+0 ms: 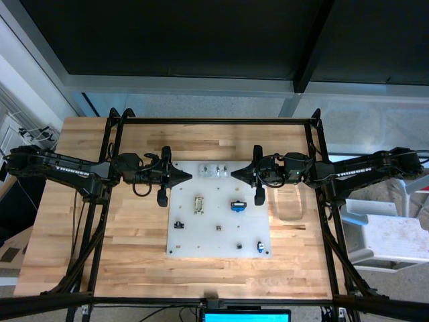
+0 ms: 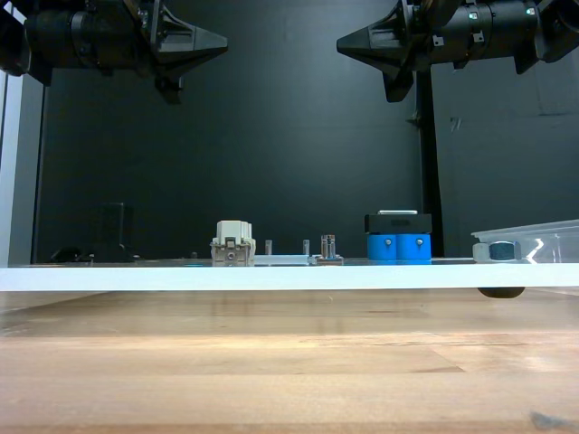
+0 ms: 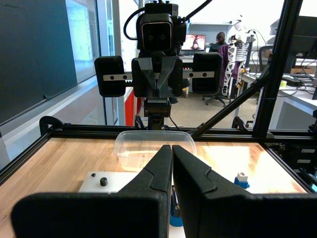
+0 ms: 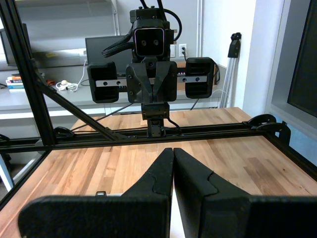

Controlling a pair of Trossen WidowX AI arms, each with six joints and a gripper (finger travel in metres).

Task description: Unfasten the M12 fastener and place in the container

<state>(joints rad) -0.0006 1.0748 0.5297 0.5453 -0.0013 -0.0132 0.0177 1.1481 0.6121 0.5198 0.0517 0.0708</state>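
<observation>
You're at the start: the M12 fastener (image 1: 260,247) looks to sit on its stud near the white board's (image 1: 201,235) near right edge. The container (image 1: 290,221) lies beside that board. The left gripper (image 1: 190,176) and right gripper (image 1: 232,173) hover above its far edge, fingers pressed together. Your next move likely calls for parting the right one's fingers and lowering over the fastener.

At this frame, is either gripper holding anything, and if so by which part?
Nothing is held. The left gripper and the right gripper are both shut and empty, raised well above the white board, tips facing each other.
</observation>
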